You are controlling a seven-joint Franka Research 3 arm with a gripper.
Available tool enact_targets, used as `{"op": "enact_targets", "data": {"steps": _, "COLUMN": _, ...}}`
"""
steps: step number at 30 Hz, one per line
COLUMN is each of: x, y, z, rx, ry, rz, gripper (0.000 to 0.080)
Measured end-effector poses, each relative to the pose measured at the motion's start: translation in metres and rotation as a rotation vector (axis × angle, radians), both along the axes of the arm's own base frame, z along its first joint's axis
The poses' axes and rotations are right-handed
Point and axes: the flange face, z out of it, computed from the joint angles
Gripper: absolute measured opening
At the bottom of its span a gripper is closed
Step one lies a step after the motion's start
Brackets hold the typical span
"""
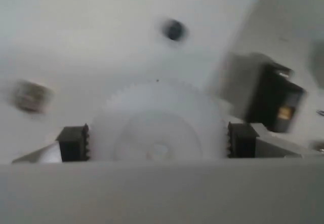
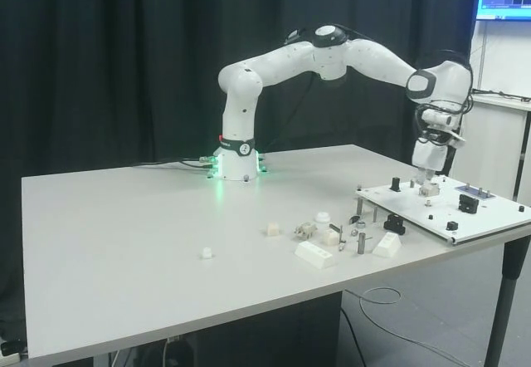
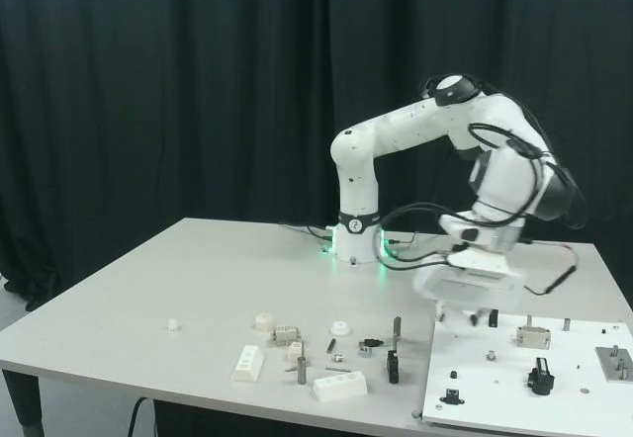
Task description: Place large gear.
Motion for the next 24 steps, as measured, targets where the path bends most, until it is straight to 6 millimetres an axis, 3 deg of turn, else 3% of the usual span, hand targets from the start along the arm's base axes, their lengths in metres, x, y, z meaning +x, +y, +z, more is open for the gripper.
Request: {"op": "enact_targets", "data": {"steps": 24, "x": 0.013, "y": -0.210, "z": 0.013, "rx": -0.102, "ry": 0.010, "rz": 0.073, "gripper": 0.0594}}
